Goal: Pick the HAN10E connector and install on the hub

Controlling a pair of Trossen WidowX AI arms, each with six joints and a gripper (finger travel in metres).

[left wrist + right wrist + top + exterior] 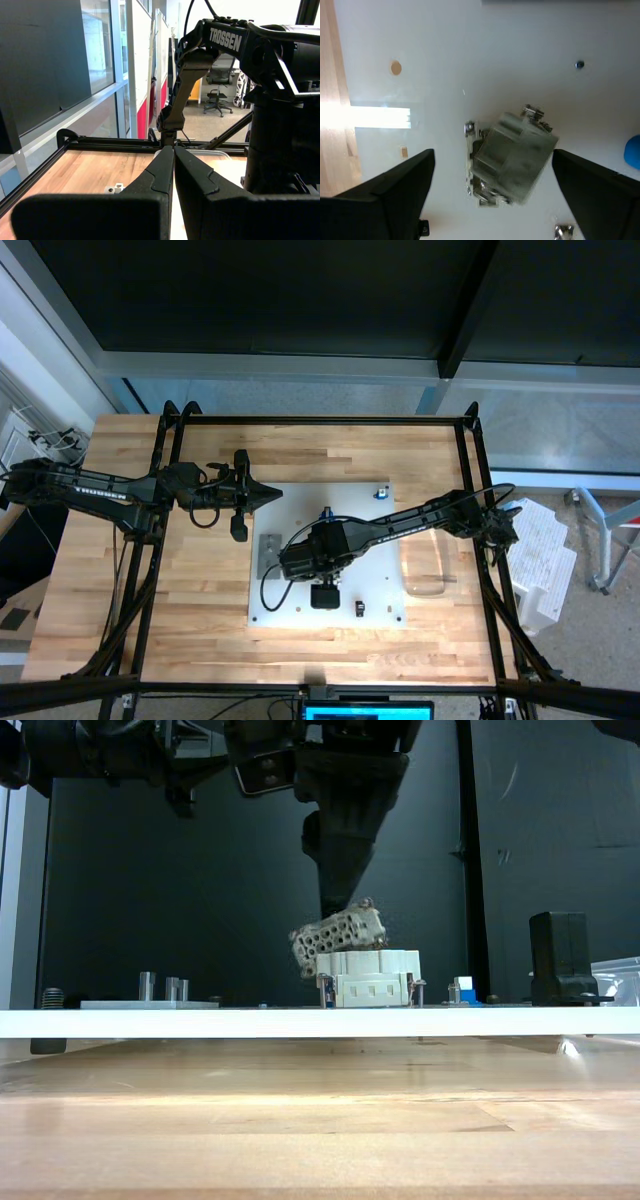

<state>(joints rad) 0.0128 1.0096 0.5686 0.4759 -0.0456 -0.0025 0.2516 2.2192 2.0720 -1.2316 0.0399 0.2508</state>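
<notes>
Plate (pixel 380 580): HAN10E connector (pixel 338 935) tilted on hub (pixel 368 978), right hand (pixel 491 165) above, left hand (pixel 265 492) aside.

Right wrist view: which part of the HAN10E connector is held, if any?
Nothing is held. The right end effector is open above the HAN10E connector, which lies tilted on the hub. The left end effector, shut, empty, hangs over the table's left.

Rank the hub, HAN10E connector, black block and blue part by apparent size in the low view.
1. black block and hub: alike; the block sits nearer the camera, so unsure.
2. HAN10E connector, tilted on the hub.
3. blue part.
Right gripper open above the connector; left gripper shut, parked left.
</notes>
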